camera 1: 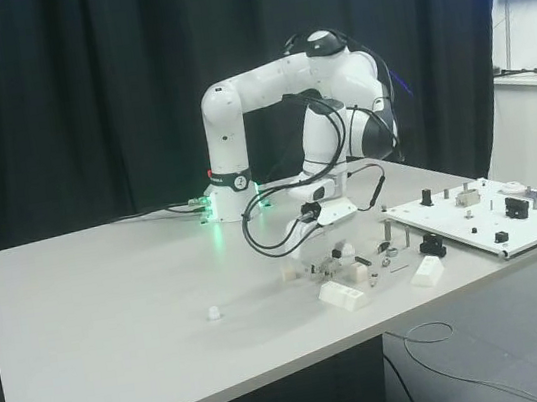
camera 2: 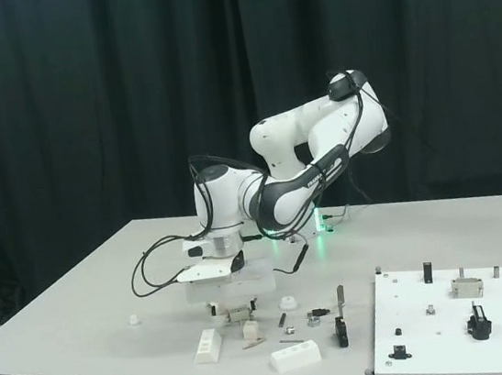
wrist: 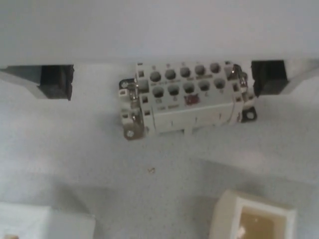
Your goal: Remove square peg 1.
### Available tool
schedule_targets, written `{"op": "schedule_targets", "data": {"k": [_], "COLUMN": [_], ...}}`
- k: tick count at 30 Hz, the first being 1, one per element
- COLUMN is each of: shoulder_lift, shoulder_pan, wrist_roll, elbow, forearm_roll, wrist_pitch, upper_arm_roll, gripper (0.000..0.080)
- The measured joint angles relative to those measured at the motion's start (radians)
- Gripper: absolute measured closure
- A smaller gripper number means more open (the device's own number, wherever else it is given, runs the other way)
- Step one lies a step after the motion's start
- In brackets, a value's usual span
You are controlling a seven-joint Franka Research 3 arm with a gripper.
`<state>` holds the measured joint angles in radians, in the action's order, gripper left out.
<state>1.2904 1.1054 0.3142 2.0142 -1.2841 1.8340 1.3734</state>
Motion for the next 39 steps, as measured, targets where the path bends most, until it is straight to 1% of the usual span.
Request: {"op": "schedule_targets", "data": {"k": [12,20,24,39], "shoulder_lift": [0.000,0.000,0.000,0.000], "shoulder_pan": [0.001,0.001,0.000,0.000], "wrist_roll": [0.000,0.000,-0.020,-0.033], "elbow": [-0.003,-0.004,-0.004,-0.005], "forearm_roll": [0.008,0.013,0.016,0.032], "wrist_pitch": [-0.021,-0.031,-0.034,-0.034], "upper_arm_roll": [0.025,0.030,0.031,0.032], "gripper": [0.0003,0.0003,0.0003,0.0003]}}
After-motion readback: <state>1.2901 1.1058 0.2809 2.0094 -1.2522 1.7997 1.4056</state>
